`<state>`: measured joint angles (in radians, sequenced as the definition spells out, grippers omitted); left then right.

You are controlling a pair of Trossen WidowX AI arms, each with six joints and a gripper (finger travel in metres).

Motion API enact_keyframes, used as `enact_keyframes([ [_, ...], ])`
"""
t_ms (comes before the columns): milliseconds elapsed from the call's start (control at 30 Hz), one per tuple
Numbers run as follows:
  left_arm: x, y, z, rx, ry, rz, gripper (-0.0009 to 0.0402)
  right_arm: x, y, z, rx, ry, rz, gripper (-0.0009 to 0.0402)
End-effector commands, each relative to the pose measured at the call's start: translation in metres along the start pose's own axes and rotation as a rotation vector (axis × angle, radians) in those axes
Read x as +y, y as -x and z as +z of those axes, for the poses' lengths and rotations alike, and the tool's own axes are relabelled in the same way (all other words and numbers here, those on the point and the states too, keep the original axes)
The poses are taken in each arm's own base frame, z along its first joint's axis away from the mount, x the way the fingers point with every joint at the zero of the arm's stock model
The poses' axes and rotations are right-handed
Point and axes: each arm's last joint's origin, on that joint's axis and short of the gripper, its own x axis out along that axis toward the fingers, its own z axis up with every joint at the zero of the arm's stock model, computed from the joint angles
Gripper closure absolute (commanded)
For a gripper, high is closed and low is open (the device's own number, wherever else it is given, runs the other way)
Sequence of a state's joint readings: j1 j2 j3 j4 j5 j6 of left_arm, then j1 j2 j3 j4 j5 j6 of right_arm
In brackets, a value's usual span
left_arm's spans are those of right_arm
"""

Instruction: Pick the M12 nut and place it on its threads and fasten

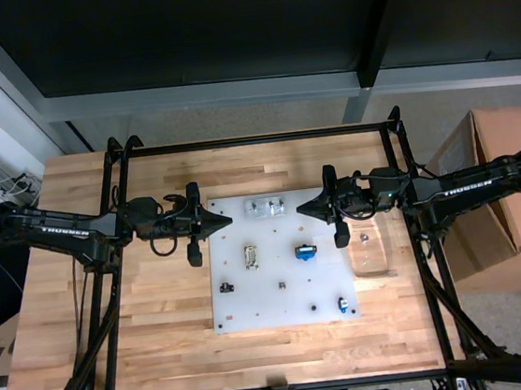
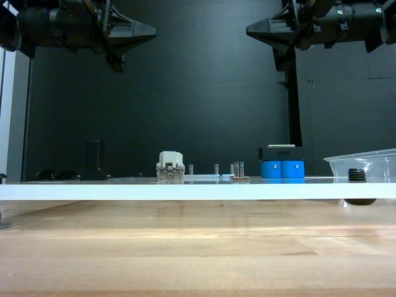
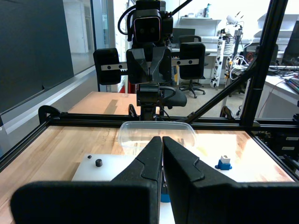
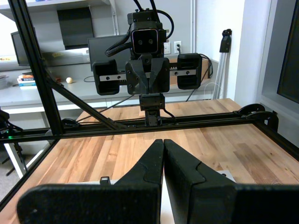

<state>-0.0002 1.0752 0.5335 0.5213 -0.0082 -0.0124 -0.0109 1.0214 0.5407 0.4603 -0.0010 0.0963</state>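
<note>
Nut looks loose in the clear tray. It's tiny, hard and slick, so you'd pinch its flats. Stud beside the tray is bare. Right gripper hovers near the tray, left gripper well apart, both pinched shut, empty.

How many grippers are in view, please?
2: the left gripper and right gripper hang shut above the board's far side, tips facing; the nut seems to lie in the tray.
</note>
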Motion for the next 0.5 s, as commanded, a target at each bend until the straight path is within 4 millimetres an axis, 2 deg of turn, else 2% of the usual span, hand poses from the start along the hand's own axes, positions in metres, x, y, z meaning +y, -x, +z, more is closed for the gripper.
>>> enact_keyframes([
  [33, 0.0000, 0.0000, 0.0000, 0.000, 0.000, 0.000, 0.0393, 0.0001, -0.0001, 0.0000, -0.001, 0.000, 0.000, 0.0393],
  [400, 0.0000, 0.0000, 0.0000, 0.000, 0.000, 0.000, 0.0393, 0.0002, 0.0003, 0.0011, -0.004, -0.024, -0.001, 0.0393],
  [500, 0.0000, 0.0000, 0.0000, 0.000, 0.000, 0.000, 0.0393, 0.0002, 0.0023, 0.0045, 0.046, -0.036, -0.016, 0.0393],
])
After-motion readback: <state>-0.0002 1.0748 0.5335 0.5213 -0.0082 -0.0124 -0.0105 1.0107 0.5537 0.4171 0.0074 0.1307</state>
